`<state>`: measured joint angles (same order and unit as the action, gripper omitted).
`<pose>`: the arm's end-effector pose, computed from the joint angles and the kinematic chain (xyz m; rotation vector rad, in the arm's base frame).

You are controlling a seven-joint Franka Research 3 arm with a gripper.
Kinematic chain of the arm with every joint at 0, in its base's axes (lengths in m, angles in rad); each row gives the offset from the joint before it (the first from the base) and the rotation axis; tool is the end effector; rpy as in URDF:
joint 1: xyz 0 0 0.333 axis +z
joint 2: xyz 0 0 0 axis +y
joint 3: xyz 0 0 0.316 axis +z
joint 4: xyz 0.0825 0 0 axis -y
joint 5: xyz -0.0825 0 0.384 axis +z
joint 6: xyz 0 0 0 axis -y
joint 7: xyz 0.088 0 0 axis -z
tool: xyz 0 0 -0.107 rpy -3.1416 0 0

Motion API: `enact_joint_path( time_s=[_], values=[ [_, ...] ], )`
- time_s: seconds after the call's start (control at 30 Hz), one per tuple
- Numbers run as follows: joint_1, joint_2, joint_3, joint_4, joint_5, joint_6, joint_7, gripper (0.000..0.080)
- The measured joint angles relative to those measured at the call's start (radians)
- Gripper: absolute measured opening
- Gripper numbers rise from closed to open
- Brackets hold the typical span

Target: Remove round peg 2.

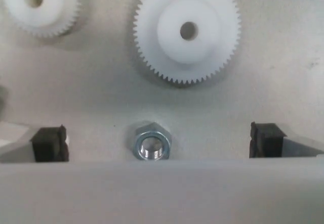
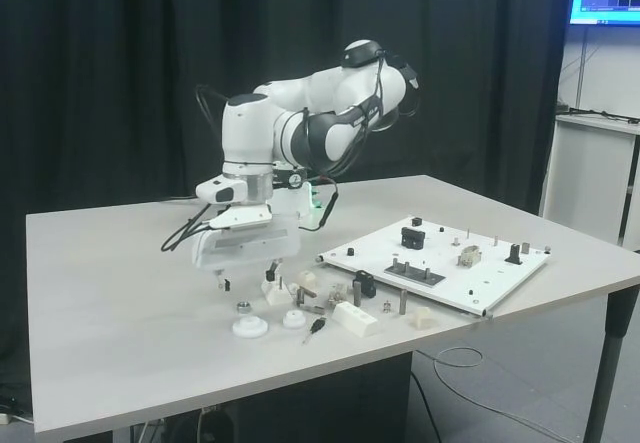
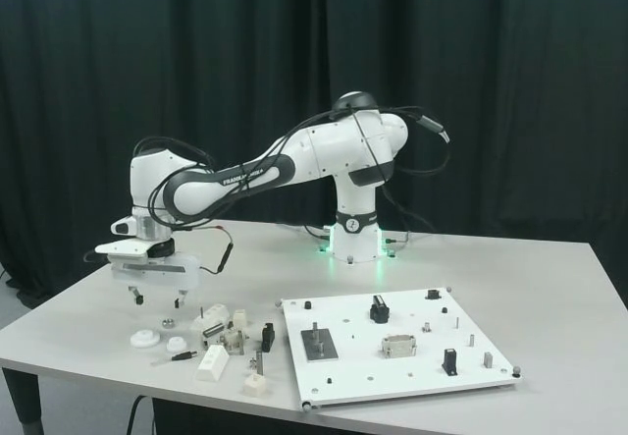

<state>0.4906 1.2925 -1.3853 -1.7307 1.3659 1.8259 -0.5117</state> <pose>0.5642 -0.3314 0.2374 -2.9538 1.0538 -0.0893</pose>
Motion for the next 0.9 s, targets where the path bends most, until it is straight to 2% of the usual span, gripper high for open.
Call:
enact_joint_path(
  time_s=[0.33,0.9],
  values=[
    [0.002,0.001,-0.022,0.018,-0.007,-0.028,0.018,0.08],
    [0.002,0.001,-0.026,0.043,-0.01,-0.031,0.074,0.08]
  ],
)
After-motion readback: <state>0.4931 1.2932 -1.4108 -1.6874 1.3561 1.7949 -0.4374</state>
